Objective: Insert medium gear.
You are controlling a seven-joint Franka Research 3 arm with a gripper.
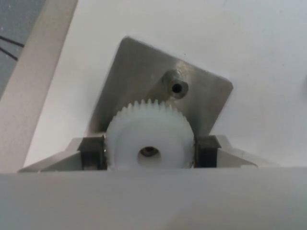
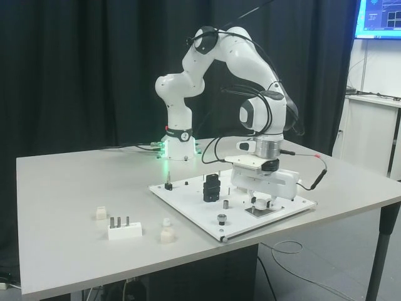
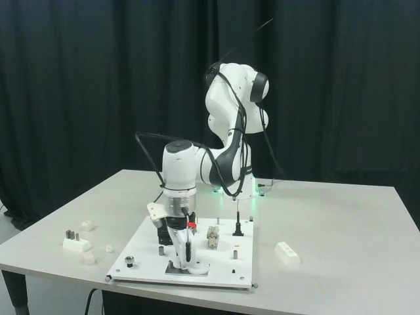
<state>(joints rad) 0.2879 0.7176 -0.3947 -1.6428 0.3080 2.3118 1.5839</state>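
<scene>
Black curtains back my grey table [image 2: 75, 188]. On its white board [image 3: 144, 252] I see the gripper [image 1: 149, 152] pinching the white medium gear [image 1: 148, 139] just above the grey plate [image 1: 144, 72], near its peg [image 1: 176, 85].

Gear [image 1: 149, 142] between fingers [image 1: 92, 153], above plate [image 1: 144, 76].

A grey table [image 2: 75, 188] is set before black curtains [image 2: 81, 69], by which the whole wall behind the table is covered in both room views. Beside the table, at its far corner in the first room view, a white cabinet [image 2: 369, 135] is placed, and above that cabinet part of a lit screen [image 2: 380, 19] is seen. Under the table's near edge, a grey floor [image 2: 313, 276] with a loose cable [image 2: 285, 248] is visible.
</scene>
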